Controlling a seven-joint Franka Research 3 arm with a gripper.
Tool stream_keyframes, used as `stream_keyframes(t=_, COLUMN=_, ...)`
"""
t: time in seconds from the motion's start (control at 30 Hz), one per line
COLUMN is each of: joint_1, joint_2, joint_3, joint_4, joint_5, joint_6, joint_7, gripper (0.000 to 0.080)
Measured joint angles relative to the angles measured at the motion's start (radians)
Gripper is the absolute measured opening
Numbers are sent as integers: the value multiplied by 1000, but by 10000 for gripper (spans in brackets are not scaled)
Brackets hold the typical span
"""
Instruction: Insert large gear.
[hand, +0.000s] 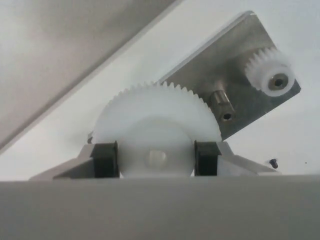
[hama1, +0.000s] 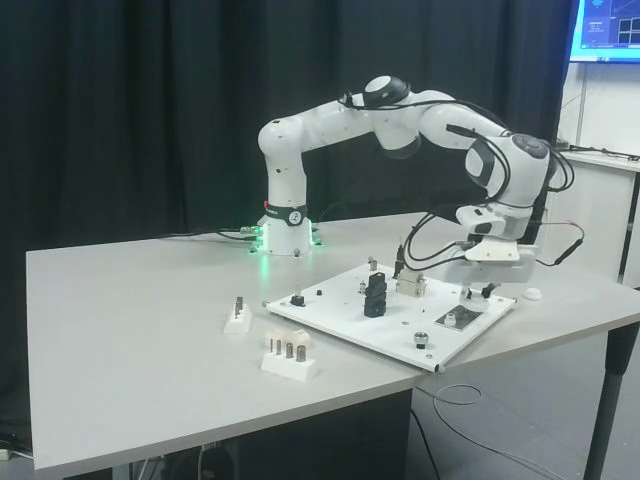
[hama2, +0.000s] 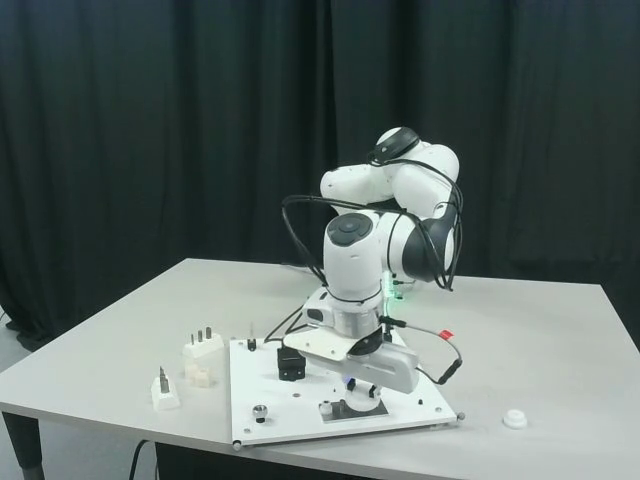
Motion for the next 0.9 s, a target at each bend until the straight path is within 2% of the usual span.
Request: stream_keyframes(t=0.9, joint_1=28, joint_2=1, joint_3=1, joint_4=-56, joint_5=26, joint_6=-12, joint_7=-31, gripper=326)
